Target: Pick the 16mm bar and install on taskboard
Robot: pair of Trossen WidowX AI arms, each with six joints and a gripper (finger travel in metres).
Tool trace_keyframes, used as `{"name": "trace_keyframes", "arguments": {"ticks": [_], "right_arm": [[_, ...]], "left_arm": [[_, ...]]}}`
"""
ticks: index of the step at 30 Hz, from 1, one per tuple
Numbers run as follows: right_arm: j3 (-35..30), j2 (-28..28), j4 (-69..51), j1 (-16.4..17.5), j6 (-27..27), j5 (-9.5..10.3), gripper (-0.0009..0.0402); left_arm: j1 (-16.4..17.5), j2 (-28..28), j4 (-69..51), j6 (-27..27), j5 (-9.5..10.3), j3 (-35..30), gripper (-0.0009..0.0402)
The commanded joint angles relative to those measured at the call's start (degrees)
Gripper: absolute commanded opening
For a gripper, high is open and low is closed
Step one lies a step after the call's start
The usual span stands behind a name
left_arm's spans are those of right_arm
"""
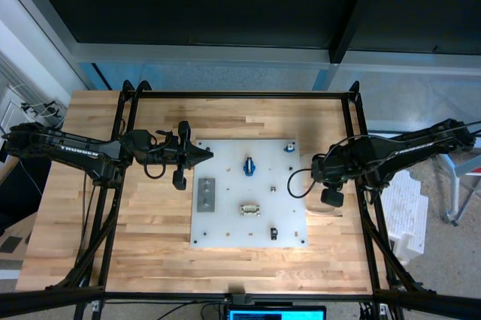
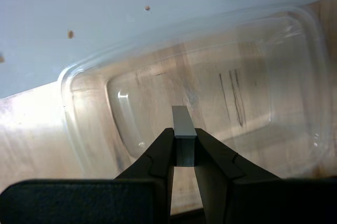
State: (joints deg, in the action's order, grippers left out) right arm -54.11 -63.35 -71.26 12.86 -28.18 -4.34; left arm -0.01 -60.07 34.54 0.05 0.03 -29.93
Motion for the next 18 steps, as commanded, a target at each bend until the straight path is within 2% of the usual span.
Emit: {"name": "trace_keyframes", "arguments": {"ticks": [1,13,18], "right_arm": [[-1.8,-0.2,-1.1,0.5,0.4,-0.11,0.0000],[-2.9,-1.1,-0.6,3.3,2.2,-0.13,0.0000],[-6.6,-4.6,-1.0,5.0,8.6,-0.02,0.0000]], "left_arm": [[0.0,0.0,0.0,0.0,-0.02,0.0,0.0000],[0.0,0.0,0.0,0.0,-0.02,0.0,0.0000],[0.0,0.0,0.0,0.0,-0.02,0.0,0.0000]]}}
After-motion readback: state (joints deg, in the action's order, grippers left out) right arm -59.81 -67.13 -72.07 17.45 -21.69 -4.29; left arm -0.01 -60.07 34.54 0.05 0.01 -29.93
